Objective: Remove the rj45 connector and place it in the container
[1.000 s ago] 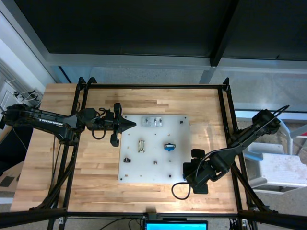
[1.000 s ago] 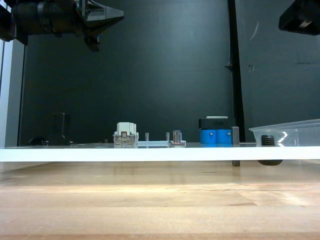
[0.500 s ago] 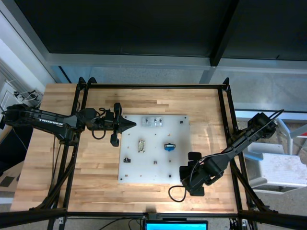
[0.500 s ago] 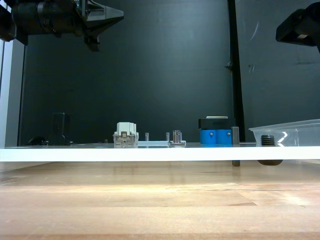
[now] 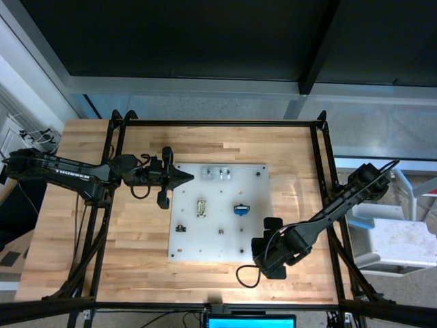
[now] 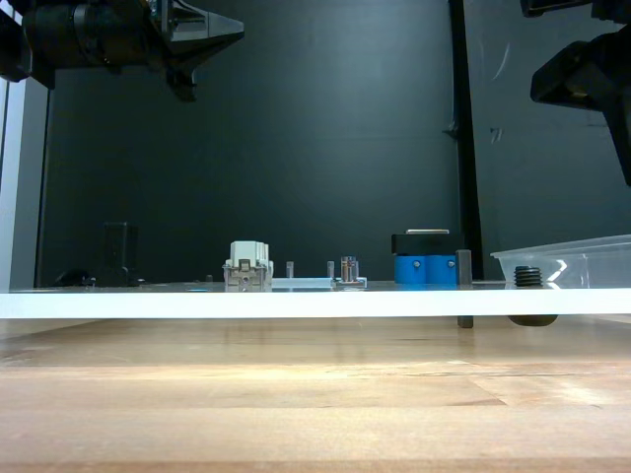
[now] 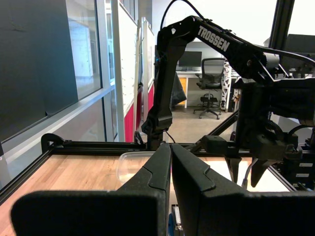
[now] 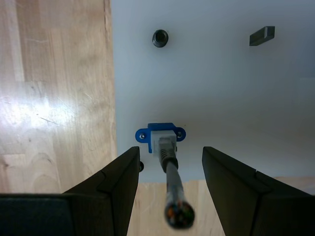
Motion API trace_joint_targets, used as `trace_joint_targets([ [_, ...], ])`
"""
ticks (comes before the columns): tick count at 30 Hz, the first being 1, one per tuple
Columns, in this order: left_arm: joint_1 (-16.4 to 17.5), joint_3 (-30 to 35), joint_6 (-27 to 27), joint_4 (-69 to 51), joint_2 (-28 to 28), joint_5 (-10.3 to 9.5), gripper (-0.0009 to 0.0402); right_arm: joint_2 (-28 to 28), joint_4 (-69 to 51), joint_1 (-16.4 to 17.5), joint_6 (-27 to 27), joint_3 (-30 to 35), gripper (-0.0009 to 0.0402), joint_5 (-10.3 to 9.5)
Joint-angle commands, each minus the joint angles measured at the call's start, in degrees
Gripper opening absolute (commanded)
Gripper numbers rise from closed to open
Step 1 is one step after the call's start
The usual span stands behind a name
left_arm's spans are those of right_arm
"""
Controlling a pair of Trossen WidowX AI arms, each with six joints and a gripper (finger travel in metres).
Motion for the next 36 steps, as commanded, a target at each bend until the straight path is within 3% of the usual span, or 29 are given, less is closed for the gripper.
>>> trace_joint_targets([
  [1, 0.0, 0.0, 0.0, 0.0, 0.0, 0.02, 0.0001, 0.0, 0.8, -0.1, -0.1, -0.9, 0.0177, -0.02],
  [13, 0.0, 0.0, 0.0, 0.0, 0.0, 0.02, 0.0001, 0.0, 1.9, -0.6, -1.0, -2.3, 0.0166, -0.04],
  [28, 0.0, 0.0, 0.0, 0.0, 0.0, 0.02, 0.0001, 0.0, 3.5, -0.7, -1.7, -3.5, 0.0088, -0.61],
  [36, 0.0, 0.0, 0.0, 0.0, 0.0, 0.02, 0.0001, 0.0, 3.5, -0.7, -1.8, -3.5, 0.0018, -0.46],
])
